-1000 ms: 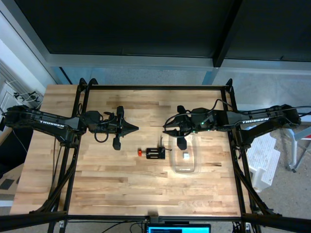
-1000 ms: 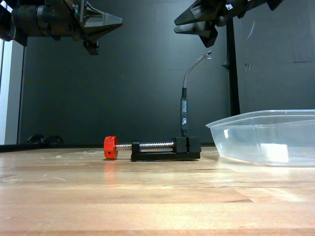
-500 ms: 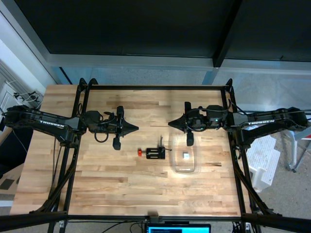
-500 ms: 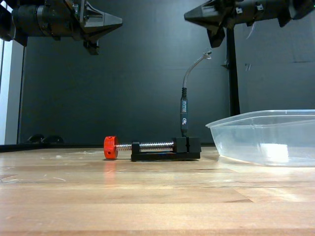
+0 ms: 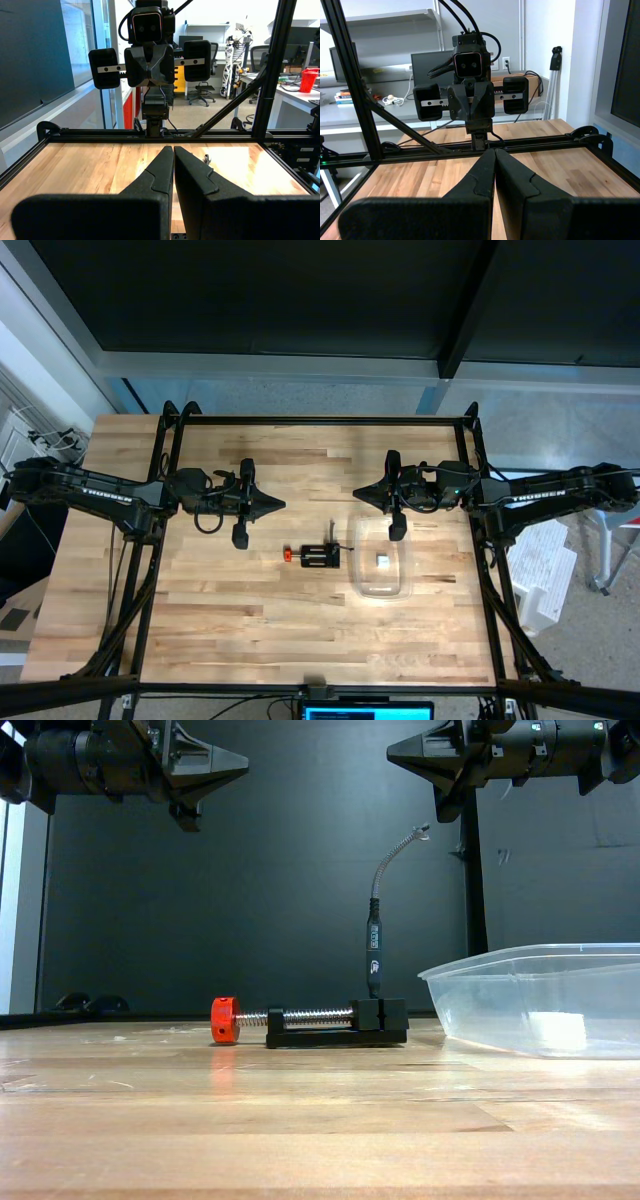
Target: Pick the USB-C connector and install on taskboard
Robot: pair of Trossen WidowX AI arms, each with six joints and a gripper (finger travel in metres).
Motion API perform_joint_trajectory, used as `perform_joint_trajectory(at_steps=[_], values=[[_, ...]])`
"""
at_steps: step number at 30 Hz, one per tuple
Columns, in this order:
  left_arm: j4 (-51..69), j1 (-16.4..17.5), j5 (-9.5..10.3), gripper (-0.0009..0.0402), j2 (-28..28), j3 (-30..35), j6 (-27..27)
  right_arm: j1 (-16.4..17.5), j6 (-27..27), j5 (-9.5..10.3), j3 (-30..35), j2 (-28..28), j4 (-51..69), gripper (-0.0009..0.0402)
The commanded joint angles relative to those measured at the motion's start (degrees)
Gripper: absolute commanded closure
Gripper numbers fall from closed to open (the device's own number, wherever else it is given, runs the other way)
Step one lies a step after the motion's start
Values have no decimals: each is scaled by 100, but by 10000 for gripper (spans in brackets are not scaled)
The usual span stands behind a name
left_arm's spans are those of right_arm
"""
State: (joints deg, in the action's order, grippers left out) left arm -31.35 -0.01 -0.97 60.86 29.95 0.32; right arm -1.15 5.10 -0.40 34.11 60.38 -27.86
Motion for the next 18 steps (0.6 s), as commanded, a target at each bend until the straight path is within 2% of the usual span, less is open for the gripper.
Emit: perform_joint_trajectory(at_steps=[1, 18], values=[[-2, 0, -2, 393, 0, 0, 0, 2, -116, 0, -7, 11, 9, 394], [-2, 2, -2, 393, 0, 0, 0, 2, -105, -2, -376, 11, -372, 393]])
